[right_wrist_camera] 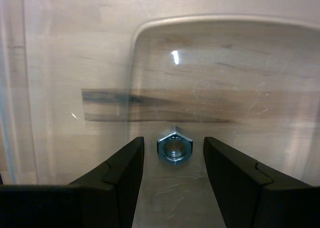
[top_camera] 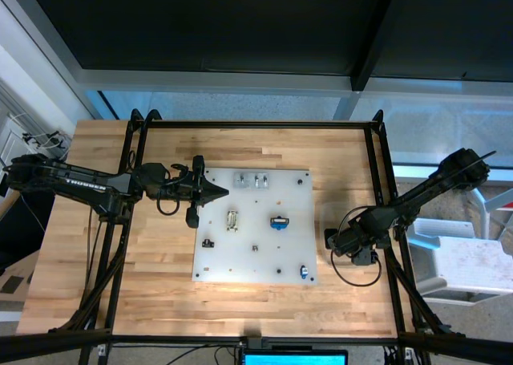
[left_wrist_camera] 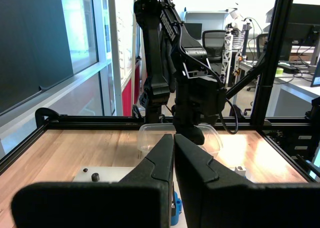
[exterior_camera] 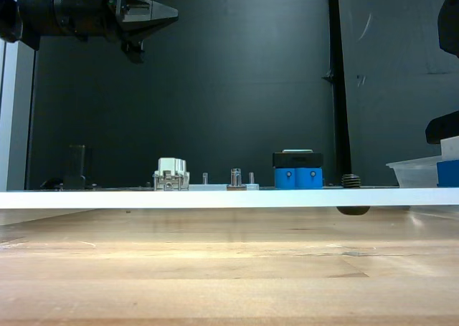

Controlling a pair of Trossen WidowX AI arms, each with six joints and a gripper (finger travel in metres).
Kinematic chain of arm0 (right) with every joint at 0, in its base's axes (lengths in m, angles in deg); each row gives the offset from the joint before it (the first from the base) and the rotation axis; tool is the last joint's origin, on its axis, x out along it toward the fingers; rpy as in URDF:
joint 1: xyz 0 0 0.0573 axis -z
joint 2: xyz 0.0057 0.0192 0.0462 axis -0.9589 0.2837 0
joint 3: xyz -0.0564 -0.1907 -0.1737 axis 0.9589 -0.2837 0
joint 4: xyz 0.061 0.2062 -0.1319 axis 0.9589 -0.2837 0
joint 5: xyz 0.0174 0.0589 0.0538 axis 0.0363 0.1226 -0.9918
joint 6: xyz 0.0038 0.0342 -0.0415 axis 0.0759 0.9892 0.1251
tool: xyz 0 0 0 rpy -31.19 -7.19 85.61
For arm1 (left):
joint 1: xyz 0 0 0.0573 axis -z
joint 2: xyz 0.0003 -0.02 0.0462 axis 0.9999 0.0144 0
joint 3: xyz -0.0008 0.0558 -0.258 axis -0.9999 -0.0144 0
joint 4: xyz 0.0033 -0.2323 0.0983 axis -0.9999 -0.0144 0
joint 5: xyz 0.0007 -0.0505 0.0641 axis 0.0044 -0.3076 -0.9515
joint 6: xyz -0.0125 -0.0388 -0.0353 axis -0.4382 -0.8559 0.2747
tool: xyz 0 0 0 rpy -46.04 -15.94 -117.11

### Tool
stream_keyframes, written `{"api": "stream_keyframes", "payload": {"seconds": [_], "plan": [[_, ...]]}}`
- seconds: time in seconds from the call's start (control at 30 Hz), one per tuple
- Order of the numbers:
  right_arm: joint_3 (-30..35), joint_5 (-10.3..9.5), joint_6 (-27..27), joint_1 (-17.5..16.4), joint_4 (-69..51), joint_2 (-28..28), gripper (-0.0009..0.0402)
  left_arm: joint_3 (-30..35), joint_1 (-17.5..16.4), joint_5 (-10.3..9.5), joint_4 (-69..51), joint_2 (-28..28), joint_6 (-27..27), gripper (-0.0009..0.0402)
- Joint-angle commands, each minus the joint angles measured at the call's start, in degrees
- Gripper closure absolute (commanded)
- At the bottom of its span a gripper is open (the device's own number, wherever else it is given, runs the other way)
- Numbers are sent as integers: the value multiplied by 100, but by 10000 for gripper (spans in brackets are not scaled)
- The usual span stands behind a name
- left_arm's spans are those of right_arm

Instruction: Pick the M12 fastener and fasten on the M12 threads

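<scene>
Silver-grey and six-sided, the M12 nut (right_wrist_camera: 174, 150) lies flat on the floor of the clear tray (right_wrist_camera: 200, 20), which stands on the wooden table (top_camera: 120, 285) just off the right edge of the white board (top_camera: 240, 253). The right gripper (right_wrist_camera: 173, 143) is down inside that tray with its fingers (right_wrist_camera: 125, 163) apart, one on each side of the nut, and a gap shows on both sides (no contact that the wrist view reveals). From above, the nut itself is too small to make out, and the right gripper (top_camera: 333, 241) covers most of the tray, whose clear walls barely show against the wood. At table height only a corner of the tray (exterior_camera: 416, 172) appears beyond the board's right end, and the right arm is cut off by the edge of the view. The black ribbed stud (exterior_camera: 351, 180) stands on the board near its near right edge with its ribs bare. The left gripper (top_camera: 220, 192) hangs high above the board's far left part, its fingers (left_wrist_camera: 160, 158) pressed together with nothing between them; in the low view it shows as a dark wedge (exterior_camera: 172, 12) well above the board's surface (exterior_camera: 215, 197).
</scene>
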Motion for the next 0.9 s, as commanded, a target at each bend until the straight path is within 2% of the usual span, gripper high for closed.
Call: {"api": "stream_keyframes", "payload": {"seconds": [0.03, 0.33, 0.9], "plan": [[-11, 0, 2, 0, 17, 39, 229, 0, 0, 2, 2, 2, 2, 393], [-11, 2, 4, 2, 111, 120, 236, 0, -2, 2, 2, 2, 2, 393], [2, 4, 20, 0, 92, 101, 359, 0, -2, 2, 2, 2, 2, 393]]}}
